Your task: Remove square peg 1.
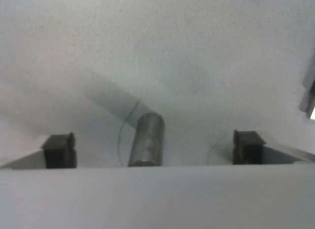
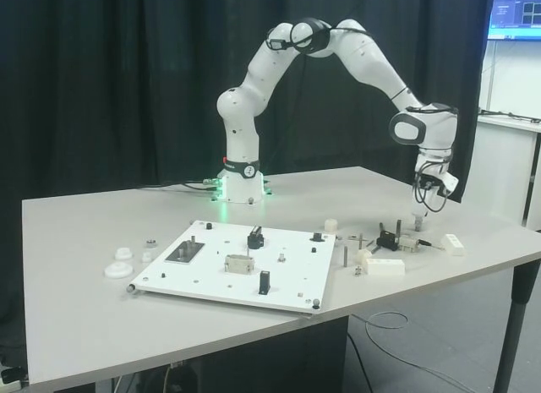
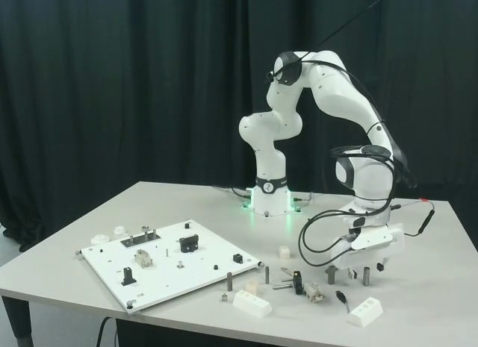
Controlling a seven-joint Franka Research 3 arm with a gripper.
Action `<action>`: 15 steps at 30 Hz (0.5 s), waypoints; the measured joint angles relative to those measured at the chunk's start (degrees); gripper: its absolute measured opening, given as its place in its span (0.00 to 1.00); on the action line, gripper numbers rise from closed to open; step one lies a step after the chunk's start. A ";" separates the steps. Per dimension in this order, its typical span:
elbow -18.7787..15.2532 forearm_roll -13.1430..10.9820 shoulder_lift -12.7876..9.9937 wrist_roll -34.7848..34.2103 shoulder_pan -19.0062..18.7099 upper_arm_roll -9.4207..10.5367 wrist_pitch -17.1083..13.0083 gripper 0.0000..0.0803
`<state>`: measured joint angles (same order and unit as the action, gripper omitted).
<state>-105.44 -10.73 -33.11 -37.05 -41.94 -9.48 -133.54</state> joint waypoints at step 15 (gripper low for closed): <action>3.32 1.01 0.05 -1.38 0.00 -0.28 5.04 0.99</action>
<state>-102.12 -9.72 -33.07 -38.43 -41.94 -9.76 -128.50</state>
